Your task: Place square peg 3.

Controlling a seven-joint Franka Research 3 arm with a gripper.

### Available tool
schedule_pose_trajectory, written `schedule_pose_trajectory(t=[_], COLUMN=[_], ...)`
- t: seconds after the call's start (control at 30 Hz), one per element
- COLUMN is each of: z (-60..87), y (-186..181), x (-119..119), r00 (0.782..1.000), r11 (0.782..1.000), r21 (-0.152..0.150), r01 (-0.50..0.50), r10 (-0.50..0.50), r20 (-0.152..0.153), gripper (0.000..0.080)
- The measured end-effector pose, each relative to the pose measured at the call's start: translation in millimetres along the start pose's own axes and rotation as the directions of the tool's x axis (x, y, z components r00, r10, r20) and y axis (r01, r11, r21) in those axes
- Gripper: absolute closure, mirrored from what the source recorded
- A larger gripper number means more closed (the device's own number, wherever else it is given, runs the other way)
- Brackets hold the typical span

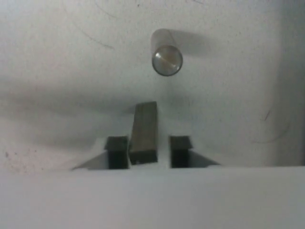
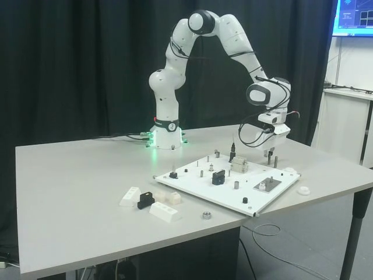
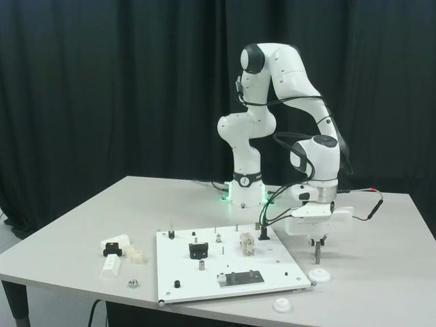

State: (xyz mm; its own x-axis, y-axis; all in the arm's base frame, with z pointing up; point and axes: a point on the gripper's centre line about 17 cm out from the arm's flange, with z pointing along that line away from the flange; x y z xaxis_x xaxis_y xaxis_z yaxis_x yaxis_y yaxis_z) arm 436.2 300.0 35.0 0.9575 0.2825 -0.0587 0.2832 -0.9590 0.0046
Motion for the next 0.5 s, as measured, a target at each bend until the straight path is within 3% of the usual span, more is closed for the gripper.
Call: schedule_pose_trajectory(t=[0.2, 0.23, 0.4, 0.43, 0.5], z=[-0.3, -0.5, -1.5, -1.9, -3.3], y=[-0.1, -0.2, -0.5, -0.5, -0.8], x=[0.3, 0.4, 0.6, 0.4, 0.3], r00=[1.000, 1.000, 1.000, 1.000, 1.000], r11=[1.000, 1.000, 1.000, 1.000, 1.000], r21=[0.000, 0.000, -0.001, -0.001, -0.002], r01=[-0.003, -0.004, -0.011, -0.014, -0.020], r10=[0.003, 0.004, 0.011, 0.014, 0.020], r20=[0.000, 0.000, 0.004, 0.006, 0.011], gripper=[0.0690, 0.0178, 0.0178, 0.0046, 0.0046])
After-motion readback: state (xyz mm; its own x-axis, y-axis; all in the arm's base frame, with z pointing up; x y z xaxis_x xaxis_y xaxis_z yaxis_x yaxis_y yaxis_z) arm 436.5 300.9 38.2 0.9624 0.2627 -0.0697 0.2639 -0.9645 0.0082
